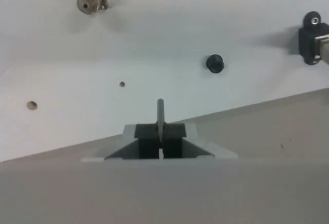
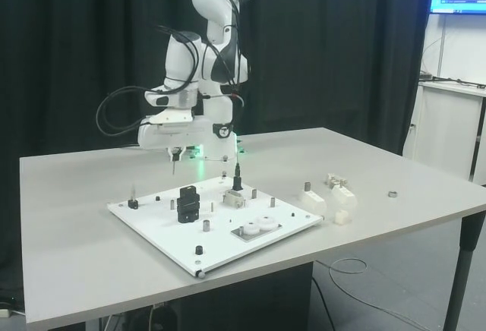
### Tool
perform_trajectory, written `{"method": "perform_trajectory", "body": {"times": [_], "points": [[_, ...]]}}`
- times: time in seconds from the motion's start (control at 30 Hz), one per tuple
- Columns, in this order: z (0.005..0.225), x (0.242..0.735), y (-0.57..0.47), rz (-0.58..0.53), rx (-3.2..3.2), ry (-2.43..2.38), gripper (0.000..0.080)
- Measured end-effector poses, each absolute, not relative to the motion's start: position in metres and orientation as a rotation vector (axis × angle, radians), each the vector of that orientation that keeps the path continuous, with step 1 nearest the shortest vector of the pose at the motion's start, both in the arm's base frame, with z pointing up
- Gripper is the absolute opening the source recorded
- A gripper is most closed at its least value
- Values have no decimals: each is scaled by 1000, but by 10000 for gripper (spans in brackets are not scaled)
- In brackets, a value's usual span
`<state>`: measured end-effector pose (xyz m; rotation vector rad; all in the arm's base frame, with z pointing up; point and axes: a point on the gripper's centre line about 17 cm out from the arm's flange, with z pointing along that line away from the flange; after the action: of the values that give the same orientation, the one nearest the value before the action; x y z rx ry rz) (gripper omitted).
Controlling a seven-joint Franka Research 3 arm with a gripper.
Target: Insert round peg 1.
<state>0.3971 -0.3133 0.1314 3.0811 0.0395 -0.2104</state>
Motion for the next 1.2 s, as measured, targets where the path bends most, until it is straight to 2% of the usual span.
{"method": "perform_trajectory", "body": {"times": [0.57, 1.2], "points": [[99, 388, -302, -148, 3063, 62, 12], [82, 381, -293, -113, 3053, 85, 12]]}}
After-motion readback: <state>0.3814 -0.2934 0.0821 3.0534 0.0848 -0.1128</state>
